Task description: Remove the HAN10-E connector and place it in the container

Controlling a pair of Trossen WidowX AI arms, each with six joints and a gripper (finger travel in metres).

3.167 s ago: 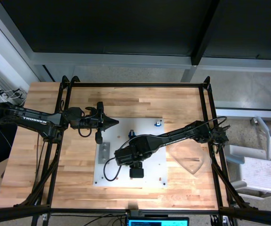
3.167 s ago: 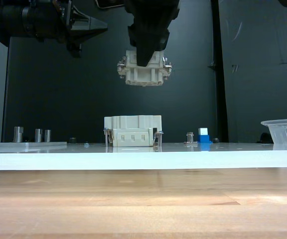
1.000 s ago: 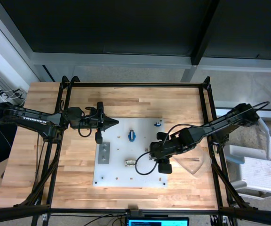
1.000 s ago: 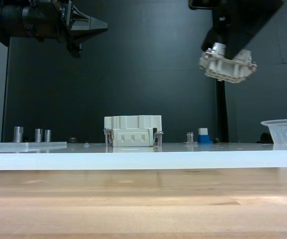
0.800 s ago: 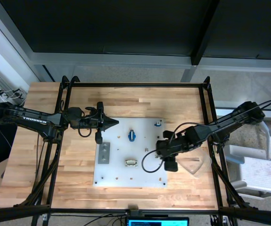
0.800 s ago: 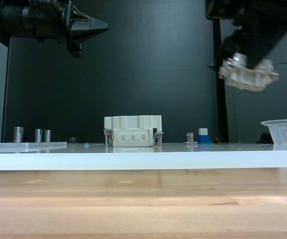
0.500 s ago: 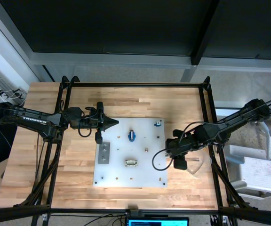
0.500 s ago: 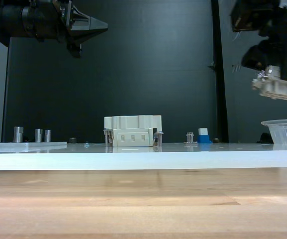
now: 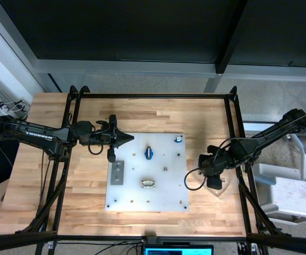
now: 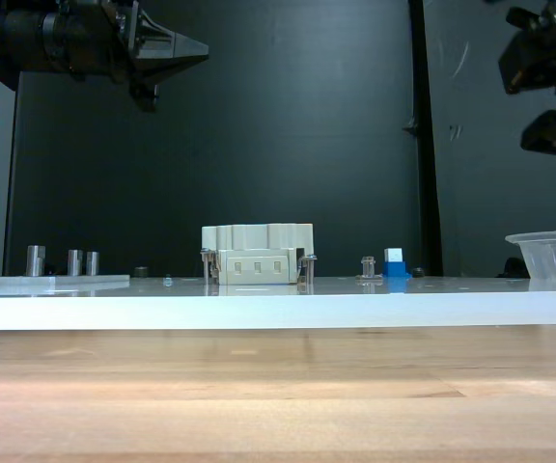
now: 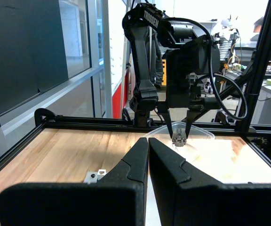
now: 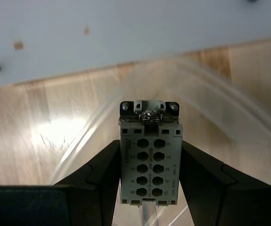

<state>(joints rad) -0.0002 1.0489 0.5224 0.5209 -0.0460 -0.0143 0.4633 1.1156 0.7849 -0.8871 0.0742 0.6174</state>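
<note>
HAN10-E connector [image 12: 150, 169] hangs clamped in the right gripper [image 12: 150, 147] above the clear container [image 10: 548, 253], beside the white board [image 9: 158, 199]; left gripper [image 9: 128, 138], fingers together, hovers over the board's far-left corner, near the grey metal block [image 9: 116, 173].

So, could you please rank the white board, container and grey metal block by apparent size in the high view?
1. white board
2. container, partly under the right tool gripping the HAN10-E connector
3. grey metal block
The left tool hangs shut by the board's far-left corner.
</note>
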